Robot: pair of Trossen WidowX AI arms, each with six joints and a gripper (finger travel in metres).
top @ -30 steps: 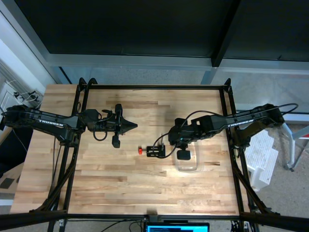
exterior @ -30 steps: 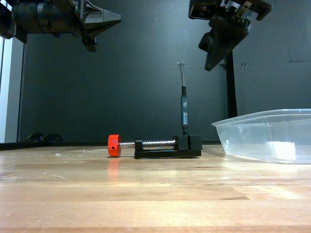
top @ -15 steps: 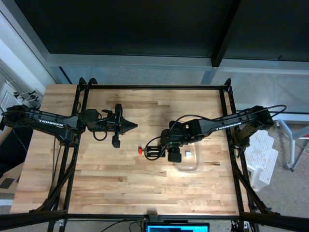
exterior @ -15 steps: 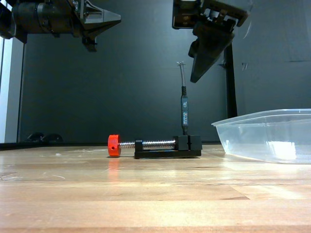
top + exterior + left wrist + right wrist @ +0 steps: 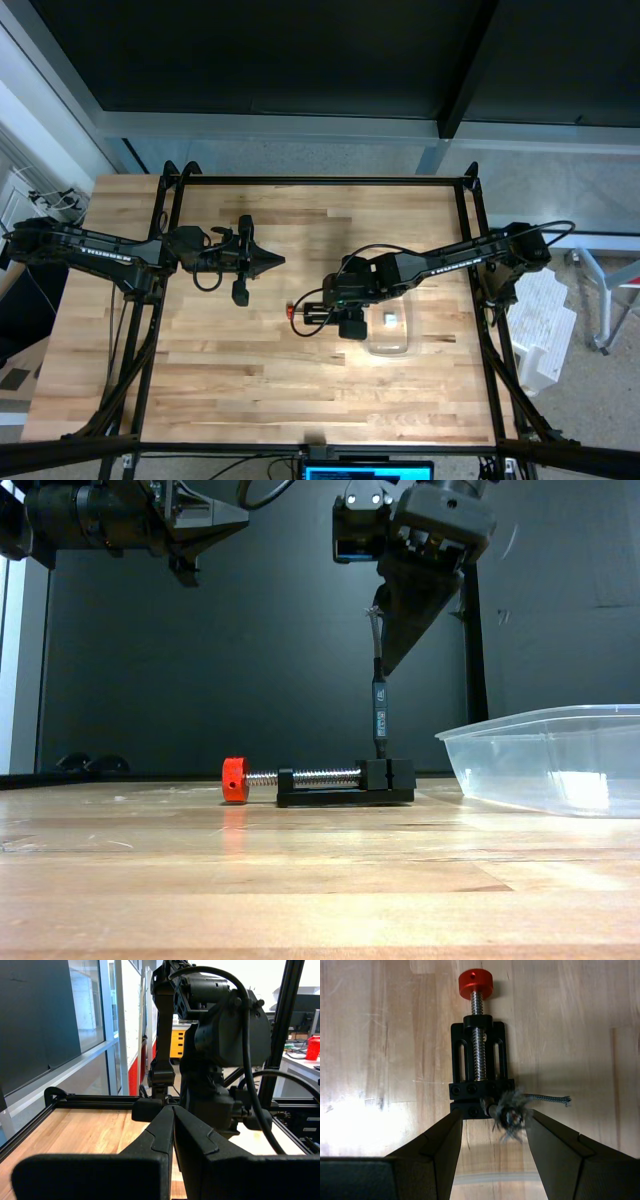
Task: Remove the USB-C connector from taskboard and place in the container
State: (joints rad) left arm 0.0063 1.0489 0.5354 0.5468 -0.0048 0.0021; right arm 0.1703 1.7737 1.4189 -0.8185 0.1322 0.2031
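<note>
We had the right gripper (image 5: 493, 1122) hanging right over the taskboard (image 5: 477, 1080), fingers spread wide and not holding anything. The USB-C connector (image 5: 380, 715) stood upright in the end of the block opposite the red knob (image 5: 234, 779). From the wrist camera, its frayed top sat between the two fingers, nearer one of them, with a gap on both sides. In the low view, the fingertips were about level with the connector's upper end. The container (image 5: 560, 750) sat on the table (image 5: 250, 380) just beside the taskboard, on the side away from the knob. The left gripper (image 5: 275, 261) was pinched closed, up in the air well off to the left.
</note>
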